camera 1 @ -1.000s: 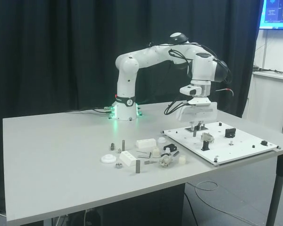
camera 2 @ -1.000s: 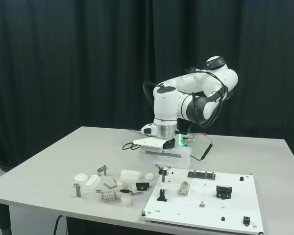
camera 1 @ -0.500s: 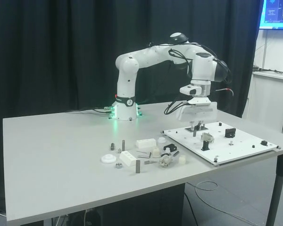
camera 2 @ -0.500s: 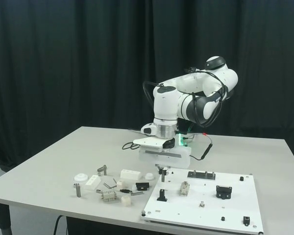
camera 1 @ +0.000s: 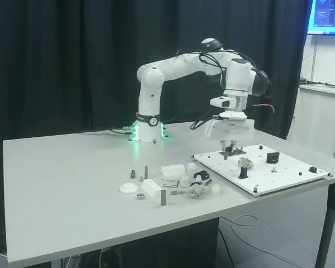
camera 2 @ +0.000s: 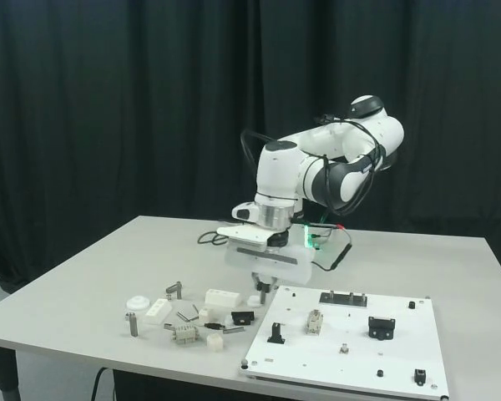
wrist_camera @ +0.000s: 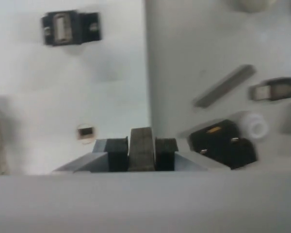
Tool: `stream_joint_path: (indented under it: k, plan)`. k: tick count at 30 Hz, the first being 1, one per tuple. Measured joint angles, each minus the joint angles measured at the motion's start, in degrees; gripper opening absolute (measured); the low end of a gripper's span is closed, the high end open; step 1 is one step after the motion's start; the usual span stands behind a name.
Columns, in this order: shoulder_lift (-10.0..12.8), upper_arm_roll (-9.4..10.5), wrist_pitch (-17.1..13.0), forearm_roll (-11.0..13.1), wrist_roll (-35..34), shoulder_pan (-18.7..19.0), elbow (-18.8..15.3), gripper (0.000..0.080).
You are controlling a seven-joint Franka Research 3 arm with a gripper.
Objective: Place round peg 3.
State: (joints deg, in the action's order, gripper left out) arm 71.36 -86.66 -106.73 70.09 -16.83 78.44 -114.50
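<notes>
Both fingers [wrist_camera: 117, 154] clamp the peg [wrist_camera: 141, 148] (upright).

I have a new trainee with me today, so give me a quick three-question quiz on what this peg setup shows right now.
1. True or false: the gripper is shut on a round peg.
2. The gripper hangs over: A, a table corner; B, the edge of the white board beside the loose parts; C, a monitor.
3. Fill in: the light at the arm's base glows ____.
Key: 1 true; 2 B; 3 green.
</notes>
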Motion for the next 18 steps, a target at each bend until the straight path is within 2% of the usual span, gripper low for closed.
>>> stream_joint_path:
  k: [9,14,18]
  plan:
    - [0.0,-0.86,-2.77,-4.17,0.22,-3.35,-0.02,0.0113]
    - [0.0,-1.12,-3.66,-5.55,1.87,-5.98,-0.02,0.0113]
    - [0.02,-1.21,-4.31,-5.73,3.39,-8.25,-0.03,0.0113]
